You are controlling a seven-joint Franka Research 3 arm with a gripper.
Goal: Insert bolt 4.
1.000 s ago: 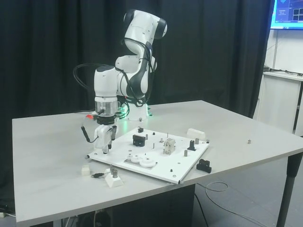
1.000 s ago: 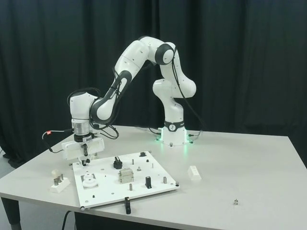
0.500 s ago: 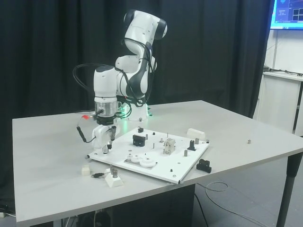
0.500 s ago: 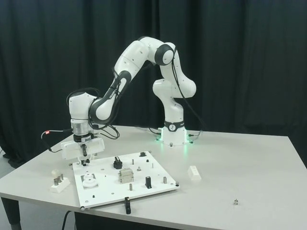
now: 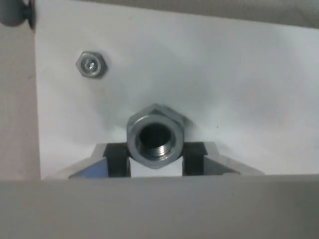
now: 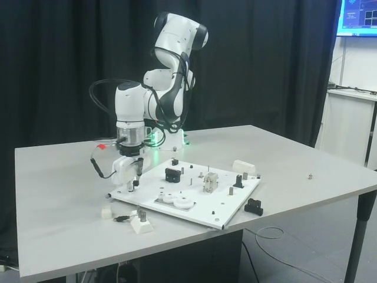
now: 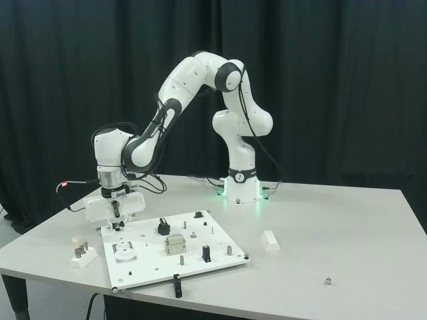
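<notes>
A: One gripper (image 6: 128, 180) stood at the white board's (image 6: 232, 203) nine o'clock edge. What of its fingers?

B: They were closed on the bolt (image 5: 154, 135), upright on the board. It needed holding square and twisting gently so the threads caught. Since a second earlier, the wrist had turned and its cable (image 6: 94, 165) had swung toward nine o'clock.

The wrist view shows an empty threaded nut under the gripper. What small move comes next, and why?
Probably lift straight up off the white board and head for the small white holder near the table's front edge. The threaded nut below the gripper has an empty bore, and no bolt shows at the gripper.
</notes>
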